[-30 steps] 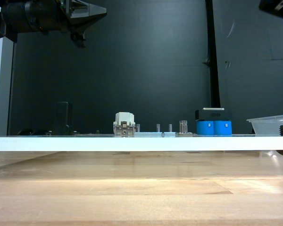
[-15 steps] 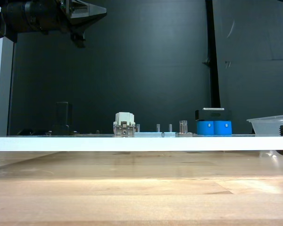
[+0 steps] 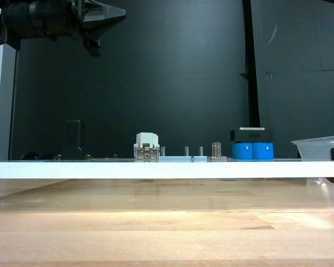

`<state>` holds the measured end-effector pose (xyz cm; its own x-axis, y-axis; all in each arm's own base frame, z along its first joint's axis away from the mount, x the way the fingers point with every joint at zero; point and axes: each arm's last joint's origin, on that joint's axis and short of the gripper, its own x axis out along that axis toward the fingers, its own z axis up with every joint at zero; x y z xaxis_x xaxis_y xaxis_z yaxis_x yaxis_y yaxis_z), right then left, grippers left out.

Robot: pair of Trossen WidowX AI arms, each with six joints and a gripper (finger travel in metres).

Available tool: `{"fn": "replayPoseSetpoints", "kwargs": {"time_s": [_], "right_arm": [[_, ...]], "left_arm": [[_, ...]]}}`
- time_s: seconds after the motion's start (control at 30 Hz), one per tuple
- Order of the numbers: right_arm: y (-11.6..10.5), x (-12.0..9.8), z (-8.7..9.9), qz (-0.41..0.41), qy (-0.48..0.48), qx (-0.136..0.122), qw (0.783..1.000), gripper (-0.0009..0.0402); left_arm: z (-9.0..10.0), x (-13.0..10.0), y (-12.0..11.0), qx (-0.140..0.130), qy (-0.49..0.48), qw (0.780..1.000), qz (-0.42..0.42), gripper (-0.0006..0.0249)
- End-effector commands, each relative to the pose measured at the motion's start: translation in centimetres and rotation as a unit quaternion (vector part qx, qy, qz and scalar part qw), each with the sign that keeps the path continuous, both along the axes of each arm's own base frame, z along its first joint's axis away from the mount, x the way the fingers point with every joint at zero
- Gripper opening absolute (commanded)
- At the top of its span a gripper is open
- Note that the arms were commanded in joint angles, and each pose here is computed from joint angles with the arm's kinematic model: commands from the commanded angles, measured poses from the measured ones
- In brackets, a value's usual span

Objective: Remove the RJ45 connector from the taskboard and place in the container

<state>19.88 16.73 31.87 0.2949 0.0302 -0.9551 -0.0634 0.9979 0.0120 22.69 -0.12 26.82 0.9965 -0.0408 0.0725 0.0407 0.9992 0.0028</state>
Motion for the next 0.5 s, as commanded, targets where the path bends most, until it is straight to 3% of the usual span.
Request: {"fn": "replayPoseSetpoints", "kwargs": {"time_s": [0.03, 0.27, 0.5], "right_arm": [[0.0, -0.1, -0.4, -0.006, 0.004, -0.002, 1.000, 0.0011], [0.2, 0.1, -1.2, -0.015, 0.005, 0.001, 1.000, 0.0069], [1.0, 0.9, -2.6, -0.015, 0.022, -0.015, 1.000, 0.0138]], "left_arm": [[0.0, 0.0, 0.0, 0.000, 0.000, 1.000, 0.000, 0.0000], [0.0, 0.0, 0.0, 0.000, 0.000, 1.000, 0.000, 0.0000], [0.0, 0.0, 0.0, 0.000, 0.000, 1.000, 0.000, 0.0000]]}}
